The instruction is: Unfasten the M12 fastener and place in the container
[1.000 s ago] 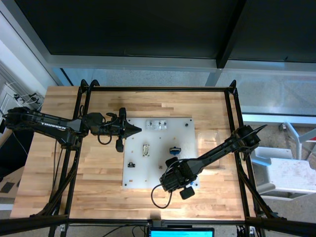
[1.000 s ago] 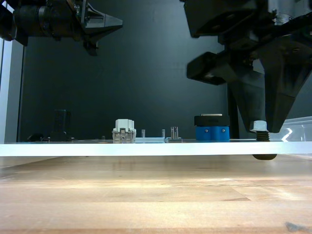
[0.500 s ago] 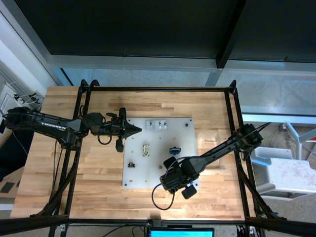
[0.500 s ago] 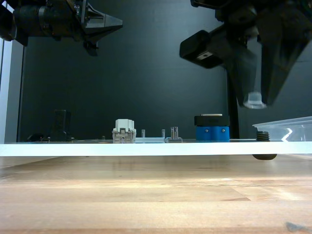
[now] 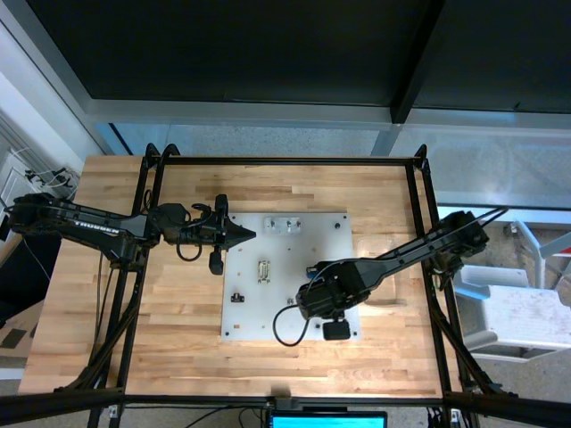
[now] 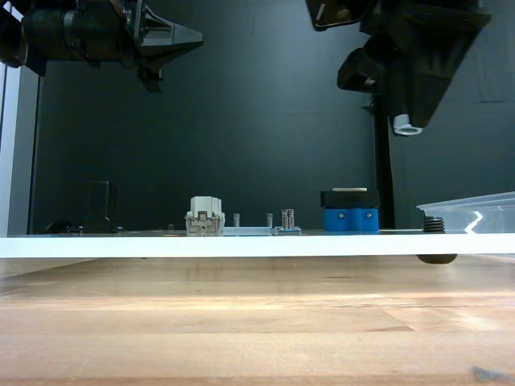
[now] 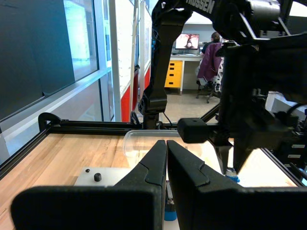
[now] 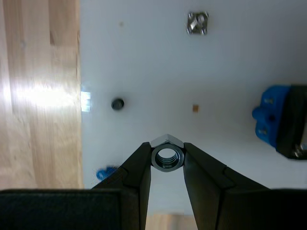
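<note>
Wooden table [image 5: 178, 339] carries the white board [image 5: 250, 303], with the clear container [image 5: 379, 245] just beside its right edge. Left gripper [image 7: 166, 143] hovers over the board's far left part, fingers pressed together. Right gripper [image 8: 167, 148] hangs high above the board, pinching the silver nut [image 8: 167, 158], clear of the bare stud [image 6: 434, 224].

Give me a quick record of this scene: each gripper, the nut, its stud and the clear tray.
Left gripper: shut, holding nothing, hovering over the far left part of the white board.
Right gripper: shut on the M12 nut, high above the board's near right part.
M12 nut: off its stud, pinched between the right gripper's fingers.
Stud: bare, ribs showing.
Container: beside the board's right edge; nut not yet in it.
</note>
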{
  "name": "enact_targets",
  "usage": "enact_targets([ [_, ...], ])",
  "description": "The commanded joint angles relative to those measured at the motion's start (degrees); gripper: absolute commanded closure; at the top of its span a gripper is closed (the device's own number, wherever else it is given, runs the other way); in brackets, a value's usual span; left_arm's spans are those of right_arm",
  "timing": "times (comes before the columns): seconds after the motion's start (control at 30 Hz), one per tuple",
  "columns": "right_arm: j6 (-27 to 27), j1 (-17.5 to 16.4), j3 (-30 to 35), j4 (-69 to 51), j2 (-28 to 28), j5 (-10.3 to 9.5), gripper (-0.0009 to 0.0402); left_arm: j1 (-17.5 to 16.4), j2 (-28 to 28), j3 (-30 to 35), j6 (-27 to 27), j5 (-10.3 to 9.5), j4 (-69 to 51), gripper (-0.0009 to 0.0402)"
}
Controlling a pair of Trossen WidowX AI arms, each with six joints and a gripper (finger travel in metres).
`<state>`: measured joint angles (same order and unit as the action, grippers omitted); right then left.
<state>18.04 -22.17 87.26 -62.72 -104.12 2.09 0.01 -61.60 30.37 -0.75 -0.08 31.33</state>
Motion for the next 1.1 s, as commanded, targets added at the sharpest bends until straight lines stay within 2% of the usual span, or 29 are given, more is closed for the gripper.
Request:
enact_targets([
  [0.03, -1.1, 0.7, -3.7, 0.0, 3.1, 1.95, 0.0380, 0.0, 0.0, 0.0, 0.0, 0.02, 0.0, 0.0393],
  [0.07, -1.5, 1.1, -5.0, 0.0, 4.3, 2.89, 0.0380, 0.0, 0.0, 0.0, 0.0, 0.02, 0.0, 0.0393],
  [0.1, -2.0, 1.6, -6.4, 0.0, 5.4, 2.97, 0.0380, 0.0, 0.0, 0.0, 0.0, 0.02, 0.0, 0.0393],
  [0.27, -2.5, 4.2, -13.7, 0.6, 11.0, 2.89, 0.0380, 0.0, 0.0, 0.0, 0.0, 0.02, 0.0, 0.0393],
  [0.53, -2.3, 6.3, -24.5, 0.9, 19.9, 2.89, 0.0380, 0.0, 0.0, 0.0, 0.0, 0.02, 0.0, 0.0393],
  [0.87, -2.2, 7.5, -34.8, 0.9, 29.2, 2.84, 0.0380, 0.0, 0.0, 0.0, 0.0, 0.02, 0.0, 0.0393],
  [1.1, -1.9, 7.6, -39.0, 0.9, 32.9, 2.80, 0.0380, 0.0, 0.0, 0.0, 0.0, 0.02, 0.0, 0.0393],
])
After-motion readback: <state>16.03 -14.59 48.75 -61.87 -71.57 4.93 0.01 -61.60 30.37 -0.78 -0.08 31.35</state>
